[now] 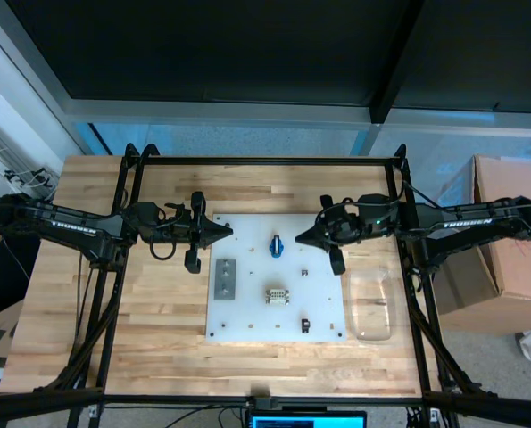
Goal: Remove the HAN10E connector from the taskboard and place in the container
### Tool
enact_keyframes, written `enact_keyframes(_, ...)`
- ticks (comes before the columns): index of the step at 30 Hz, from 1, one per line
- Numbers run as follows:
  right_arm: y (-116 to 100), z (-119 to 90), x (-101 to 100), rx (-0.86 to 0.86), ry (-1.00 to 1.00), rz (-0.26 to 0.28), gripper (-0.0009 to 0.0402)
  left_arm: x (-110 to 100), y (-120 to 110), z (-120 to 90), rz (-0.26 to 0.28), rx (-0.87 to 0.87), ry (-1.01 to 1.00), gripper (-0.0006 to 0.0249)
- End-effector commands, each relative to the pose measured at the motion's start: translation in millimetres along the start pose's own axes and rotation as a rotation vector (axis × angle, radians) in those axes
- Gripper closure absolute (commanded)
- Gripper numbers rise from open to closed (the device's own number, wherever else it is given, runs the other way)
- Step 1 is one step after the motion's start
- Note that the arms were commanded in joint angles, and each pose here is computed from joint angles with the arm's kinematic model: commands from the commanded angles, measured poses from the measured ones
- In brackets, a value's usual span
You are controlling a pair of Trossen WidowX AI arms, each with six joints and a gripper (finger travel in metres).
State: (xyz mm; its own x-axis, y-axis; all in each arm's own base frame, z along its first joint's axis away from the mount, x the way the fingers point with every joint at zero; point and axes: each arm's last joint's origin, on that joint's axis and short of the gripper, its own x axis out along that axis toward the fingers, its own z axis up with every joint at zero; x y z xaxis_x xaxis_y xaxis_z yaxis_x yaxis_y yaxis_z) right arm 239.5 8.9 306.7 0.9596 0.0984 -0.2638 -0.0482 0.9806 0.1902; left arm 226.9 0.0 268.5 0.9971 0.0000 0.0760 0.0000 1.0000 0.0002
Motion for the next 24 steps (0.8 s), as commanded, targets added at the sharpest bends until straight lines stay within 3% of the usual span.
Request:
enact_keyframes(1,11,4,9,0.007,0.097,-0.024,0.0393,0,0,0,0.000,0.000,0.000,0.0243)
enact_keyframes(15,61,17,59,0.003,0.538,-0.124,0.0393,0,0,0,0.000,0.000,0.000,0.0243)
enact_keyframes(24,81,25,94,-0.039,0.820,-0.185,0.0374,0,0,0,0.000,0.000,0.000,0.0243)
